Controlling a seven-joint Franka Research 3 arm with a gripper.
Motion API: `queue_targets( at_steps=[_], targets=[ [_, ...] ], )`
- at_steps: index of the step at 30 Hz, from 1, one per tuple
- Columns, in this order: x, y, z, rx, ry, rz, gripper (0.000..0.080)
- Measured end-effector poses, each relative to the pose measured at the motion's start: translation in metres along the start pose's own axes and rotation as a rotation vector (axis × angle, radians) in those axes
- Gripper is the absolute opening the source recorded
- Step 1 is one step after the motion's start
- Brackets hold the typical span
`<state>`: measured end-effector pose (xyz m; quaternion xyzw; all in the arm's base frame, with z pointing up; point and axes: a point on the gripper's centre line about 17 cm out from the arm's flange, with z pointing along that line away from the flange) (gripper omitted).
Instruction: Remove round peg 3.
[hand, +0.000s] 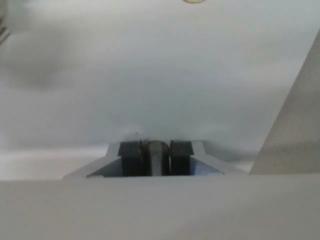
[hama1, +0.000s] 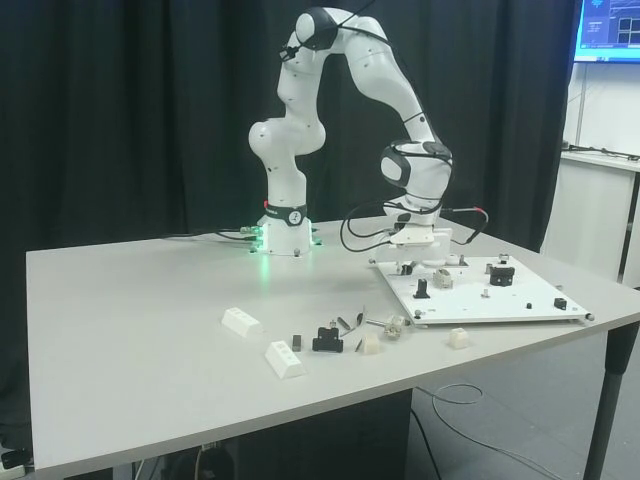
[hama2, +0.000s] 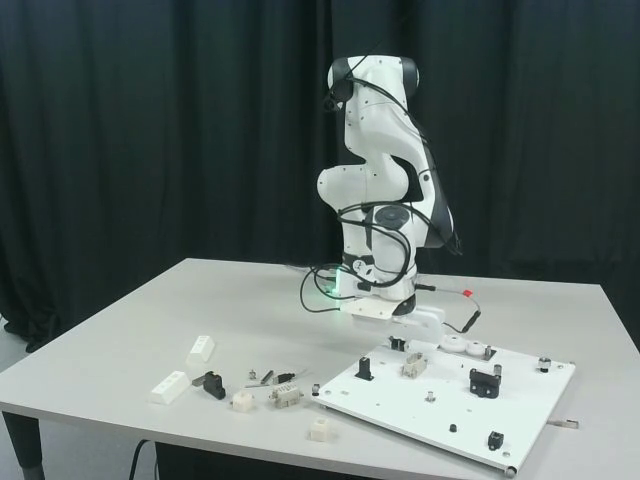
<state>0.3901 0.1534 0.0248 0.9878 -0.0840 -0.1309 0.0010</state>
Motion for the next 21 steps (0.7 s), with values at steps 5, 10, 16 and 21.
queue_targets(
  at_steps=[5, 10, 16, 21],
  targets=[
    [-0.002, 0.0, -0.005, 0.0, -0.007, 0.001, 0.0114],
    [-0.006, 0.001, -0.015, 0.0, -0.019, 0.002, 0.0113],
    [-0.011, 0.002, -0.031, 0.002, -0.032, 0.003, 0.0113],
    [-0.013, 0.003, -0.044, 0.008, -0.033, 0.006, 0.0113]
  ],
)
